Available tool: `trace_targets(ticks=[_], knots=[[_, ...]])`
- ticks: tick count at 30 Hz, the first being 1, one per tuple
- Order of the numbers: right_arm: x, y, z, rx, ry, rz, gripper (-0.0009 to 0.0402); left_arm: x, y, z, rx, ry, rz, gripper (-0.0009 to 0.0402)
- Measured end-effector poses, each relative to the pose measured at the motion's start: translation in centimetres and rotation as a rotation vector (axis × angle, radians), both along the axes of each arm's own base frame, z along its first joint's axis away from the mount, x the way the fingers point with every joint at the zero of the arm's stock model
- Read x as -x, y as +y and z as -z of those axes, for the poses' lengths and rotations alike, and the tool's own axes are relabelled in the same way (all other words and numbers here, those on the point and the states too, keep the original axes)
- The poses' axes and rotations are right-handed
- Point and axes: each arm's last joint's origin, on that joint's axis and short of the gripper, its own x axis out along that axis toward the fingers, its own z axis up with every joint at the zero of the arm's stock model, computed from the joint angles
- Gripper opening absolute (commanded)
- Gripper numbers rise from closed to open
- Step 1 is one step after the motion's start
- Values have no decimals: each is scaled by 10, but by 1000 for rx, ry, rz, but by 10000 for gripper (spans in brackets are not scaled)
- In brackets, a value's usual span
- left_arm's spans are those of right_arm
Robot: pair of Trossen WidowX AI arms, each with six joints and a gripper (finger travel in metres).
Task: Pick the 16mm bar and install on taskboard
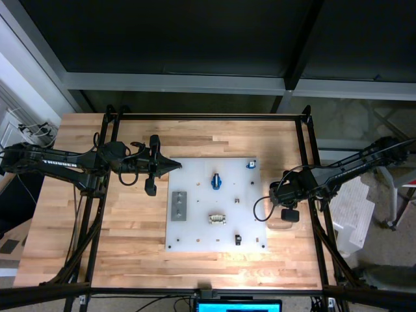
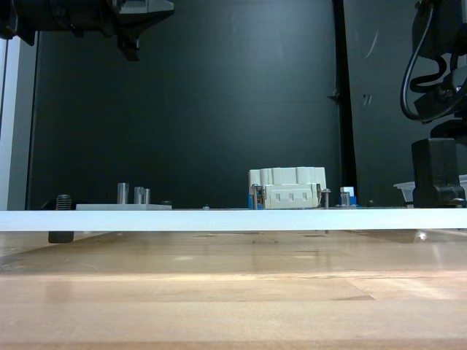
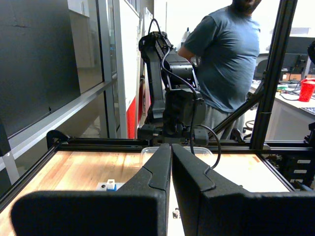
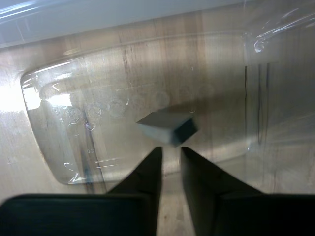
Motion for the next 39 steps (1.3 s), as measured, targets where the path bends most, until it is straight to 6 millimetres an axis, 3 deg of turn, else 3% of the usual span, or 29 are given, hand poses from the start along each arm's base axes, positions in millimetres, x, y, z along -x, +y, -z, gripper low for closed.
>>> trace_targets(ticks=[3,31,39], knots=[[0,0,-1,0,4,13,8,0,0,0,0,0,0,1],[0,0,-6,-17,15,137,0,0,0,0,0,0,0,1],[0,0,-6,-48,9,406,22,0,0,0,0,0,0,1]])
